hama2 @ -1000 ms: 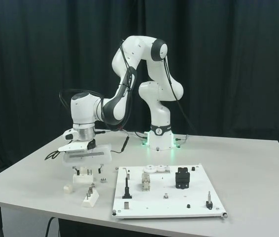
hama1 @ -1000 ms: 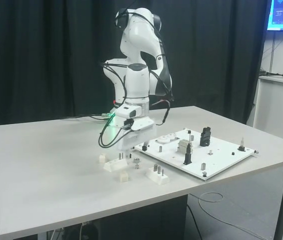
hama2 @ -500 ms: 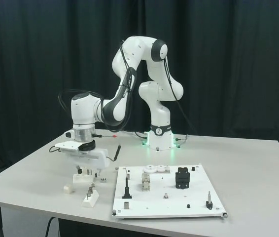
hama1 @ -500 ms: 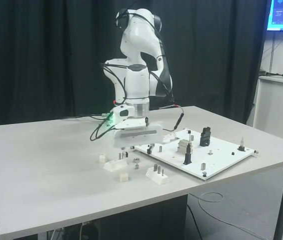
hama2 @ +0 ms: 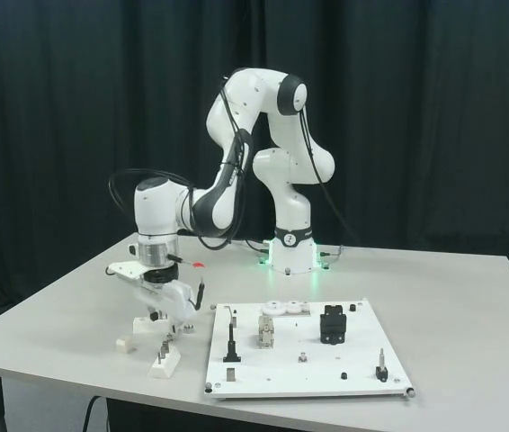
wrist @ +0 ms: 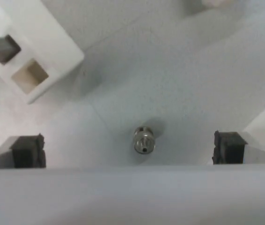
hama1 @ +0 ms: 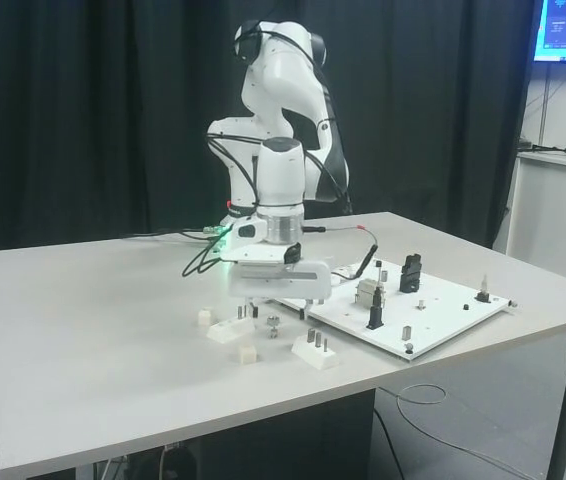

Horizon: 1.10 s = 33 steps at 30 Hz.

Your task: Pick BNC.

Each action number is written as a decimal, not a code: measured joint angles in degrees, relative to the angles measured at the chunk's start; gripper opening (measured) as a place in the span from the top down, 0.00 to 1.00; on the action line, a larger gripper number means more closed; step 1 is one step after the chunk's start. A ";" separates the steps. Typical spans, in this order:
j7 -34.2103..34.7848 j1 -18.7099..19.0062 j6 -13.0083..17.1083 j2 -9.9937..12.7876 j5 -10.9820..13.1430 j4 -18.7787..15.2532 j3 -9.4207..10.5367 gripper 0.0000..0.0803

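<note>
- Rotating about its vertical axis over the last second, the gripper (hama1: pixel 275 312) is now turning its wide white body toward the first room camera, hovering low over the loose white holder blocks (hama1: pixel 234 331) on the grey table (hama1: pixel 93 330). This re-aiming suggests the arm is lining its fingers up on the connector before descending.
- First room view: the white Franka arm (hama1: pixel 281 120) is folding down from its shoulder, with the wrist pointing straight down beside the white task board (hama1: pixel 443 320).
- Second room view: the gripper (hama2: pixel 163 319) is hanging just above the small parts to the side of the board, with the forearm reaching out from the base.
- Wrist view: the BNC connector (wrist: pixel 143 140), a small metal cylinder seen end-on, is standing on the table between the two black fingertips (wrist: pixel 28 151). The fingers are spread wide, well apart from the connector on both sides, gripping nothing. A white holder block (wrist: pixel 32 49) with a square socket is lying nearby.
</note>
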 joint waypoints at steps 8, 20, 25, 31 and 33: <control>-2.06 0.48 -0.05 0.91 -2.18 -0.02 -0.02 0.00; -4.33 0.50 -0.40 1.47 -2.83 -0.03 -0.31 0.00; -5.30 0.49 -0.47 1.88 -2.82 -0.03 -0.50 0.00; -6.89 0.46 -0.47 2.41 -2.72 -0.03 -0.52 0.00; -7.12 0.46 -0.47 2.60 -2.71 -0.03 -0.52 0.00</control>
